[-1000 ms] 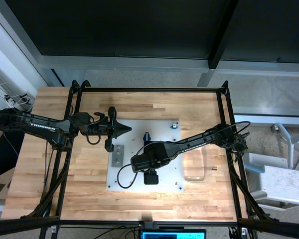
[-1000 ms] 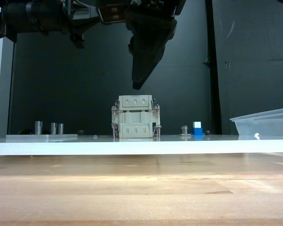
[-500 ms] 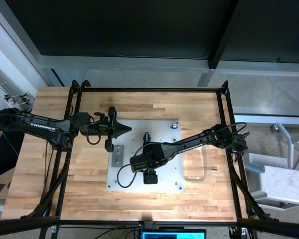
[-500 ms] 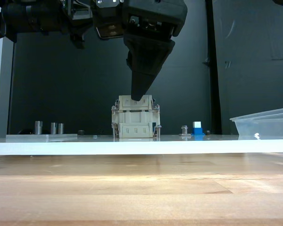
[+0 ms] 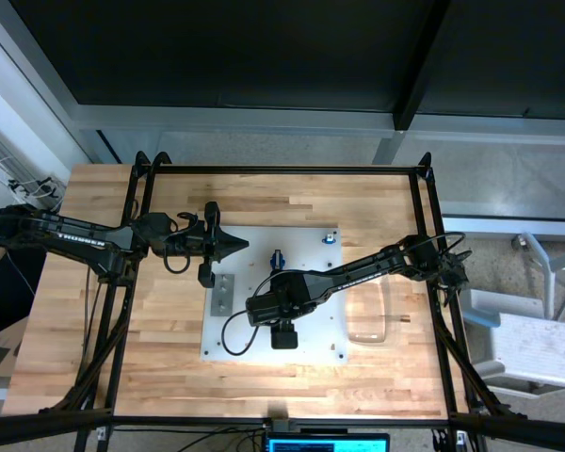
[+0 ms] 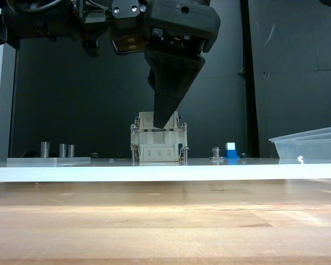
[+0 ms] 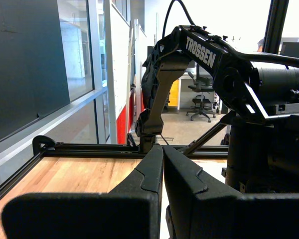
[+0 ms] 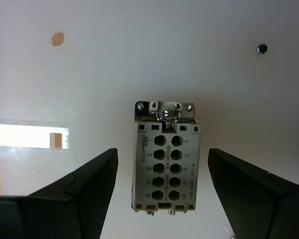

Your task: Remove the HAN10-E connector and place it in the container

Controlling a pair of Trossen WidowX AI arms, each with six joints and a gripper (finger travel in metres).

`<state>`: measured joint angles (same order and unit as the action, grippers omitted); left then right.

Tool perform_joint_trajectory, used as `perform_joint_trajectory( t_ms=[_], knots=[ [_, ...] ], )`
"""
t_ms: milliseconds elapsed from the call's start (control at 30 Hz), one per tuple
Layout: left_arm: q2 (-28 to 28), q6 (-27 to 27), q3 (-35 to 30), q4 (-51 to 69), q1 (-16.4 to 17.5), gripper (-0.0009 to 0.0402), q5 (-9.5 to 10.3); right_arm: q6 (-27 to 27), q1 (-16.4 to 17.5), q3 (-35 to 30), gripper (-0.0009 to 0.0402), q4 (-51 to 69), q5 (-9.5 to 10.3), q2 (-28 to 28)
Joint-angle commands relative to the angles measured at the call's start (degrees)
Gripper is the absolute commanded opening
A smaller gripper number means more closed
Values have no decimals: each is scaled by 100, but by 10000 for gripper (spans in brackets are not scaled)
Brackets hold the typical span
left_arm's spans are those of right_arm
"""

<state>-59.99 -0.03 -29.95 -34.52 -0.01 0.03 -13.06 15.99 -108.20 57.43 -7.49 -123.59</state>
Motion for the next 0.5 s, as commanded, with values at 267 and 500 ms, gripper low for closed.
perform_joint_trajectory(
  t_ms=[267,500],
  knots=[
    [0,0,0,-2,2,0,-2,7,-26,9,213,-90,-2,4],
    [0,0,0,-2,0,0,-2,11,-31,9,126,-87,-44,4]
  ],
)
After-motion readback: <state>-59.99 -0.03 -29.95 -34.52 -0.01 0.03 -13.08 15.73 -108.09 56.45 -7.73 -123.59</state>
